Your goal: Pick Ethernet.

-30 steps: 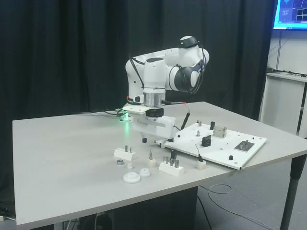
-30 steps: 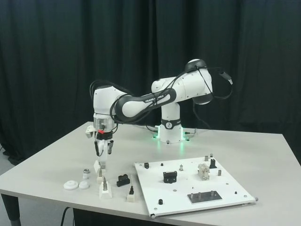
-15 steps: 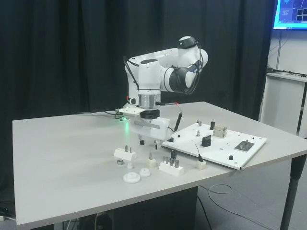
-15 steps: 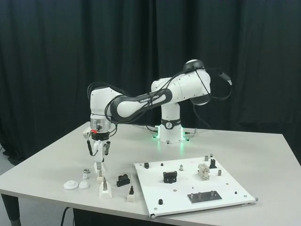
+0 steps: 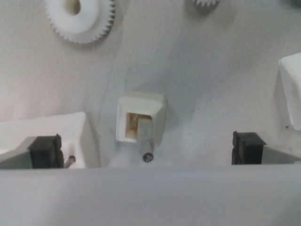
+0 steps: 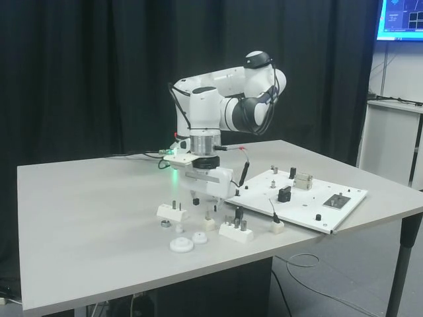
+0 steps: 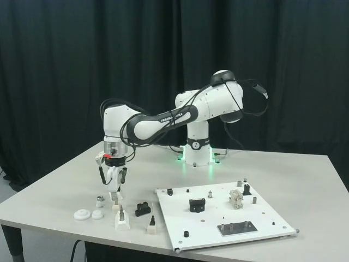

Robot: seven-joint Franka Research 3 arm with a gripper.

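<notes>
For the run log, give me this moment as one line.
task: pick Ethernet | gripper: open, empty, above small white holder | large white gear: on grey table

White arm (image 7: 163, 117) reaches low w/ wrist vertical (fingers (image 5: 45, 150) spread apart).

So one room cam is sitting off a corner of the worktop (image 6: 99, 198), looking across at the arm (image 6: 225, 105) from a fair way back. The second is facing the arm (image 7: 180, 114) head-on, also far. Both are catching the white board (image 6: 297, 195) and small parts. The wrist cam is staring straight down, close up.
</notes>
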